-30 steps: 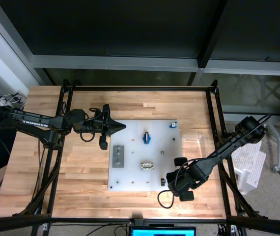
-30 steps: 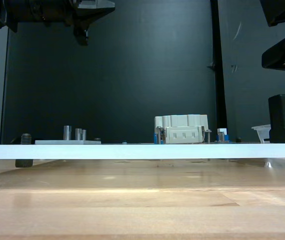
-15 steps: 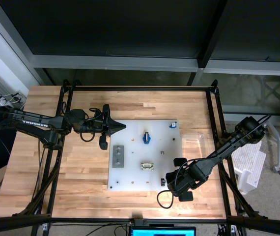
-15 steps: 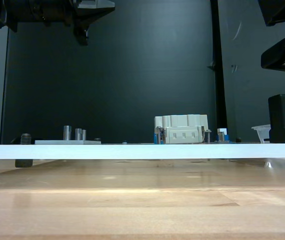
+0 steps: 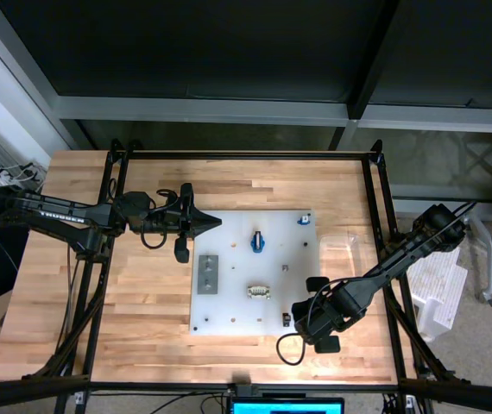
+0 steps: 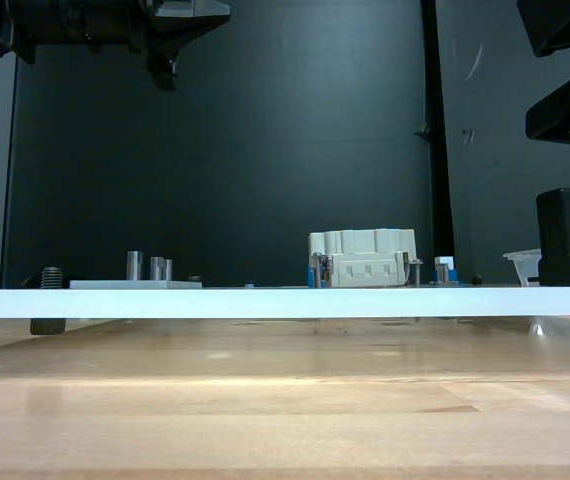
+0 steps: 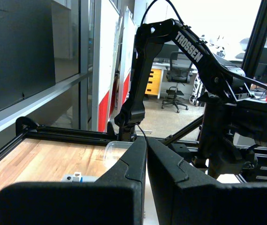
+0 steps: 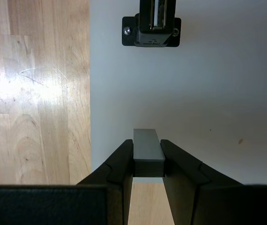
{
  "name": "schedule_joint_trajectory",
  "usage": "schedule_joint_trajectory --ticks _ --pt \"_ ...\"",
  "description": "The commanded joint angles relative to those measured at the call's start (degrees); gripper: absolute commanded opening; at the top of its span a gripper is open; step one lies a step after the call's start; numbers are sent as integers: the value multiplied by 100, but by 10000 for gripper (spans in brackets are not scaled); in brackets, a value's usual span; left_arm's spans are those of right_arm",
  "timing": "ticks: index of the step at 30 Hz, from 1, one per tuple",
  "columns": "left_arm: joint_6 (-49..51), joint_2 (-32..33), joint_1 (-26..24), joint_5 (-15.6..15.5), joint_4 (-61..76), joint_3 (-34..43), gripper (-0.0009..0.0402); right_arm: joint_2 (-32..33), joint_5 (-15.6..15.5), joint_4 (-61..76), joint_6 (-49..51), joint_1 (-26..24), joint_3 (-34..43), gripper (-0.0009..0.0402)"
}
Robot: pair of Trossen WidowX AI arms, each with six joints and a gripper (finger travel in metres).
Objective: Pick the 16mm bar and install on taskboard
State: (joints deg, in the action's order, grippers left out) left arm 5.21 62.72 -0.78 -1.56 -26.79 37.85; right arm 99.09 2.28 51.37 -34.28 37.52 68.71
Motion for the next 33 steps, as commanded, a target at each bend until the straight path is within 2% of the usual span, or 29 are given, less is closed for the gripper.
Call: schedule_joint_trajectory --ticks 1,18,33 --pt "0 0 2 2 -2 2 0 -68 13 125 -2 -2 35 0" --pt "0 0 2 2 -2 2 0 -85 66 225 -354 -7 142 0" --pt "0 0 2 2 -2 2 0 -31 96 461 -1054 -31 304 0"
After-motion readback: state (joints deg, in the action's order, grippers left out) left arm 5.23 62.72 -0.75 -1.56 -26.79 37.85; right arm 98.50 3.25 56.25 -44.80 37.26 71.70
